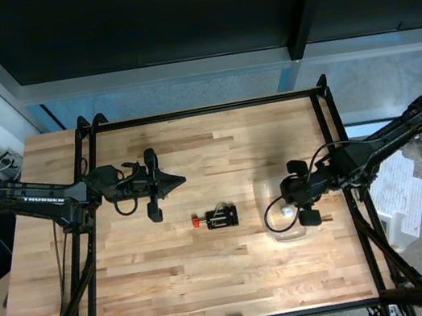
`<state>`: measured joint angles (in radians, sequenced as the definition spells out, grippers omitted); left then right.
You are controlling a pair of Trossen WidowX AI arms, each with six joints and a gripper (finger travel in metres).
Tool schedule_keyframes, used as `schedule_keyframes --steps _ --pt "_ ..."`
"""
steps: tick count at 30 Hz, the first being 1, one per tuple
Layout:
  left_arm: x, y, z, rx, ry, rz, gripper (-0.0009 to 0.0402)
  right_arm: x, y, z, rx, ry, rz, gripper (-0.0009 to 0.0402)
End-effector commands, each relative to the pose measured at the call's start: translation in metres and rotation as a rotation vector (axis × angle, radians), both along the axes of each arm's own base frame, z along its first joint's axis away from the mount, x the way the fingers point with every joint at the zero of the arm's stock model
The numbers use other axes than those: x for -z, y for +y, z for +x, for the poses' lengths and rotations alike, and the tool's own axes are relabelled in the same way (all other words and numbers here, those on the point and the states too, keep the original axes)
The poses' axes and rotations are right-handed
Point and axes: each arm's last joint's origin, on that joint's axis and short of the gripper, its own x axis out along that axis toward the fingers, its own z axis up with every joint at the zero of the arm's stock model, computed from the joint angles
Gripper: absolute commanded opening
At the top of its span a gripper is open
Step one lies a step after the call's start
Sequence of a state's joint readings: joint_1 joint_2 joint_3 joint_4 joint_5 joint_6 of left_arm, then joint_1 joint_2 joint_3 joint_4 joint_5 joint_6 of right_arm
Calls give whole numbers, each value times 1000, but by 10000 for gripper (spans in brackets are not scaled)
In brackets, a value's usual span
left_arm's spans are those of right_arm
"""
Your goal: Pick the RCA connector and install on taskboard
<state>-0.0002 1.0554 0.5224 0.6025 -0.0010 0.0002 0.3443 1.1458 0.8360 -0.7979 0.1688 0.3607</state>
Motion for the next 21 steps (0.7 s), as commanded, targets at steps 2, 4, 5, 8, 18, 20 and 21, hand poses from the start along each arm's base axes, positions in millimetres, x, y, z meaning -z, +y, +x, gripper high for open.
schedule_keyframes --steps 2,4,5,8,18,20,21 --pt "0 0 0 0 0 0 0 -4 2 12 14 -19 -38 0" --pt "0 0 0 0 0 0 0 -4 2 20 22 -32 -38 0" --pt "0 0 0 0 0 0 0 -4 3 24 26 -40 -34 0" --pt "0 0 0 0 0 0 0 -3 4 35 22 -58 -32 0" --pt "0 0 0 0 0 0 0 -5 7 78 27 -67 -49 0" --pt "0 0 0 0 0 0 0 -3 6 86 29 -77 -49 0" --pt "0 0 0 0 0 0 0 -3 7 89 31 -82 -49 0"
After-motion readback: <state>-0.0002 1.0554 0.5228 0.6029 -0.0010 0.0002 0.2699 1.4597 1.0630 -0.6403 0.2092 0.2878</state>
